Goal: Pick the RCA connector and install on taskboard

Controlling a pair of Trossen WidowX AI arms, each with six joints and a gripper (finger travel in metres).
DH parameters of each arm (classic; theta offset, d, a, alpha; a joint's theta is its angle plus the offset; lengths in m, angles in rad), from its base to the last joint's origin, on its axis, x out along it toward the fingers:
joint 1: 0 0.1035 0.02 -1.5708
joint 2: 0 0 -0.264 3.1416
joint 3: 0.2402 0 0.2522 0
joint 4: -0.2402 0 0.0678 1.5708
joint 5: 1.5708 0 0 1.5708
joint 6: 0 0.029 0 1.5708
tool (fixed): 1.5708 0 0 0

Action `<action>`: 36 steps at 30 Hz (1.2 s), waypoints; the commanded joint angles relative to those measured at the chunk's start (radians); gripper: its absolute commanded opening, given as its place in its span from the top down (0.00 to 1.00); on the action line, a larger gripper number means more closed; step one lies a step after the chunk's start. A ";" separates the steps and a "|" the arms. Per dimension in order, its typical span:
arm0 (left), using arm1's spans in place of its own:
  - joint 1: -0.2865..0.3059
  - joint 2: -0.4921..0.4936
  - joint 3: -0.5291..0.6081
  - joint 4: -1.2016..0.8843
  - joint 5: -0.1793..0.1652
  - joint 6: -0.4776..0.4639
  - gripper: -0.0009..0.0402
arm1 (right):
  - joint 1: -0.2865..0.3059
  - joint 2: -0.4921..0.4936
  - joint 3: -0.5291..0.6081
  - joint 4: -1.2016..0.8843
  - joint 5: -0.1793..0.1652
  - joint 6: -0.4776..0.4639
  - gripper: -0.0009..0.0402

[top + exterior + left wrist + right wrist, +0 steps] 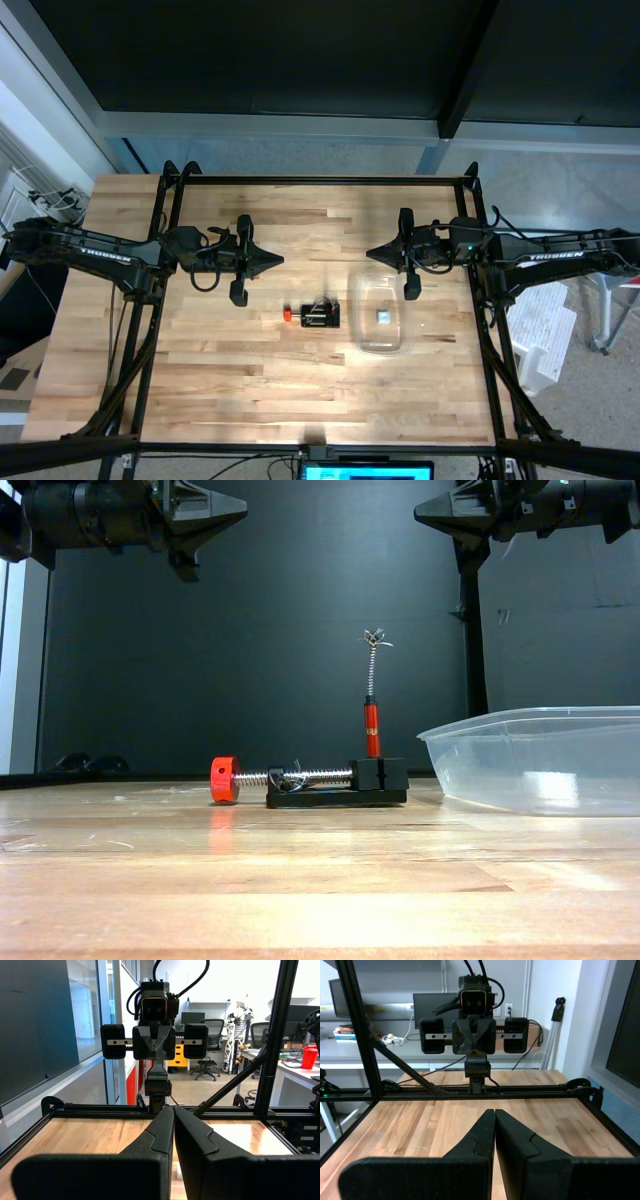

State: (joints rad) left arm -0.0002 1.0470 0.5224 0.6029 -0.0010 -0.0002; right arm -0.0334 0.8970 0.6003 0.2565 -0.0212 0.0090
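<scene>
Red connector (372,726) stands upright on the vise (335,780), braided cable rising above it. Left gripper (278,260) and right gripper (371,254) hang high over the table (200,380), jaws pressed together. Left arm (90,252) and right arm (555,257) read TROSSEN. White block (383,318) sits in the tray (365,340).

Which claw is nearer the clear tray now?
Right. The right claw hangs raised and shut by the far rim of the clear tray; the left claw, also shut, hangs raised past the vise, farther off.

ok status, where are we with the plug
Left pincer shut, high at left. Right pincer shut and empty, high at right. Plug stands on vise, nothing holding it.
</scene>
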 commanded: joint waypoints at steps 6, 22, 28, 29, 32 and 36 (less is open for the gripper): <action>0.000 0.000 0.000 0.000 0.000 0.000 0.98 | 0.001 -0.012 -0.037 0.056 -0.006 0.006 0.98; 0.000 0.000 0.000 0.000 0.000 0.000 0.98 | 0.001 -0.014 -0.071 0.085 -0.006 0.010 0.98; 0.000 0.000 0.000 0.000 0.000 0.000 0.98 | 0.001 -0.014 -0.071 0.093 0.002 0.010 0.98; 0.000 0.000 0.000 0.000 0.000 0.000 0.98 | 0.001 -0.014 -0.071 0.096 0.003 0.009 0.98; 0.000 0.000 0.000 0.000 0.000 0.000 0.98 | 0.001 -0.014 -0.071 0.098 0.003 0.010 0.98; 0.000 0.000 0.000 0.000 0.000 0.000 0.98 | 0.001 -0.014 -0.071 0.104 0.003 0.009 0.98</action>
State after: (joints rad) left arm -0.0002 1.0470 0.5224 0.6029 -0.0006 -0.0002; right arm -0.0322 0.8825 0.5289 0.3580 -0.0193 0.0193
